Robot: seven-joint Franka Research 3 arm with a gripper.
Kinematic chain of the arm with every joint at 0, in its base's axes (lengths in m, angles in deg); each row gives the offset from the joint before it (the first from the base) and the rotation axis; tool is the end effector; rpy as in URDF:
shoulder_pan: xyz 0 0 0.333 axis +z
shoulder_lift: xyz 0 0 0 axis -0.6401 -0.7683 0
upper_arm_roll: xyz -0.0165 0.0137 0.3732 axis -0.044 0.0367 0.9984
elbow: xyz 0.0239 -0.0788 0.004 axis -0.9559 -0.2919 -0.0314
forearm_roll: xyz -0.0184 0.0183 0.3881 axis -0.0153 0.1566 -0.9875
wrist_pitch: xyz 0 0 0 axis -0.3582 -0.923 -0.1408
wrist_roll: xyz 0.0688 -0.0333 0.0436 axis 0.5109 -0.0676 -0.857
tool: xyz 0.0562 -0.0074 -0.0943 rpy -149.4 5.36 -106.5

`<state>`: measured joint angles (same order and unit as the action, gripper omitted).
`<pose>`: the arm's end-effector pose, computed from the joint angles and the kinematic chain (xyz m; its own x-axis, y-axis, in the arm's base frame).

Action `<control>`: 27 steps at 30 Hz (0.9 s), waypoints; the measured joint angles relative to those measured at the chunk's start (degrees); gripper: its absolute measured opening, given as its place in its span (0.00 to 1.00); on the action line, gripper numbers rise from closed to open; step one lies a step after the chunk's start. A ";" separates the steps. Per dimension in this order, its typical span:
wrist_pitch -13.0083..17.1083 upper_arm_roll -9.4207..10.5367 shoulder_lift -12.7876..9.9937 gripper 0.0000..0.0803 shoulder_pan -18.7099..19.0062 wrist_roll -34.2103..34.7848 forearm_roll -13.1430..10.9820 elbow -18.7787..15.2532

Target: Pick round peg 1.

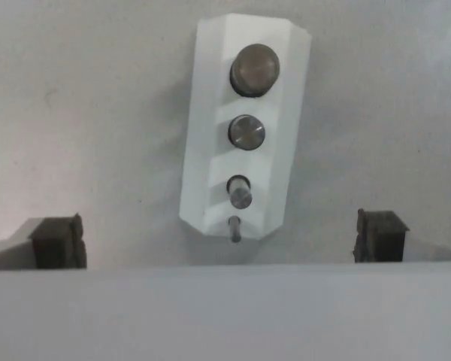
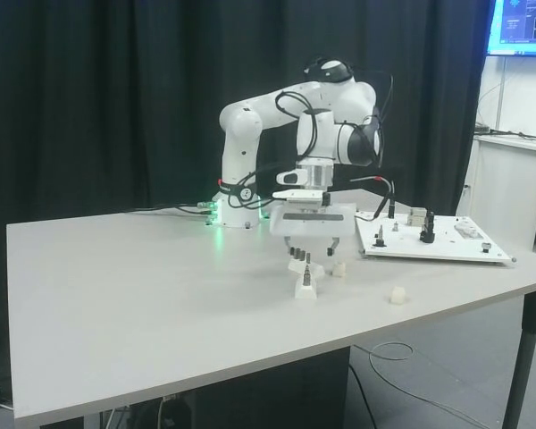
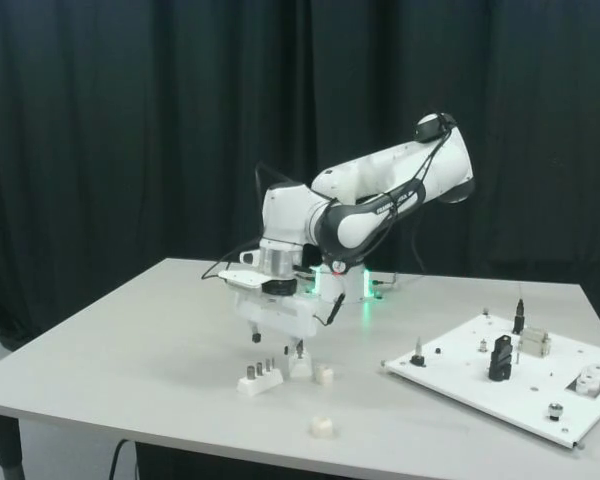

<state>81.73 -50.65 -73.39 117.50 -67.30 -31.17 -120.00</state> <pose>0.5178 0.0165 0.2575 0.3328 -0.9359 0.1152 -0.9315 -0.3453 -0.1143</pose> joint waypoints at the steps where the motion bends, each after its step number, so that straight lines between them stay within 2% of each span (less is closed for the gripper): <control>1: 0.00 0.20 -0.04 1.00 -0.20 0.00 -0.23 0.00; 9: -0.05 1.52 -0.72 1.00 -1.52 0.00 -2.03 0.06; 27: -0.82 3.74 -1.03 1.00 -3.56 3.08 -3.13 0.64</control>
<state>80.91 -46.91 -74.41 113.94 -64.22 -34.30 -119.36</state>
